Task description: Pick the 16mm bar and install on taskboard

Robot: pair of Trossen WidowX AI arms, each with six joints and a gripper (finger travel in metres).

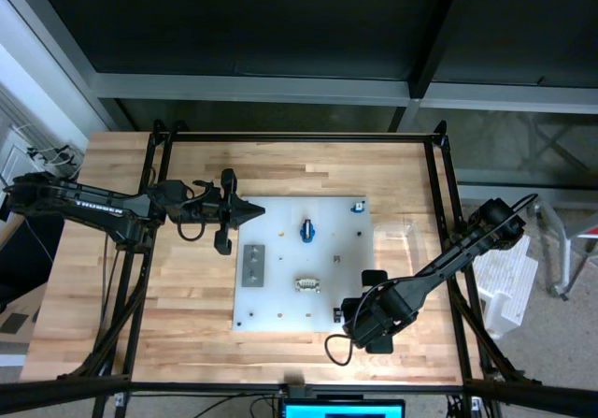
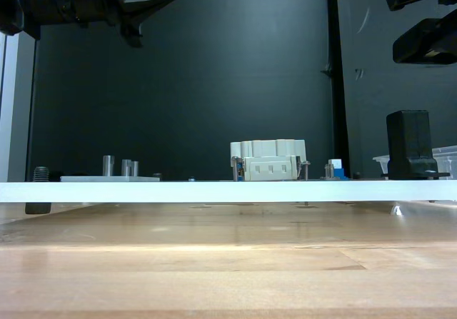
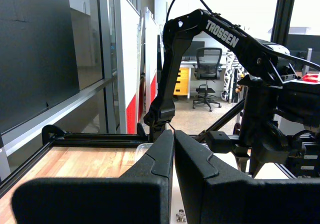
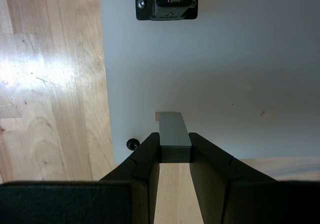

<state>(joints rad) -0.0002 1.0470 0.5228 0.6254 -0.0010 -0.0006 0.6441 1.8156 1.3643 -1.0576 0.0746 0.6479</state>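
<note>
1. The 16mm bar is a short grey metal piece with a flat, square-cut end face and straight sides.
2. It is clamped between the two black fingers of the right gripper. The jaws are closed onto its opposite sides, and its end sticks out just beyond the fingertips.
3. The right gripper holds the bar over the near right corner of the white taskboard, beside a black screw. Whether the bar touches the board cannot be told.
4. Farther along the board's right edge stands a black bracket.
5. Mid-board sit a beige connector, a grey block with pegs, and a blue part.
6. The left gripper hangs above the board's far left corner, jaws pressed together on nothing.
</note>
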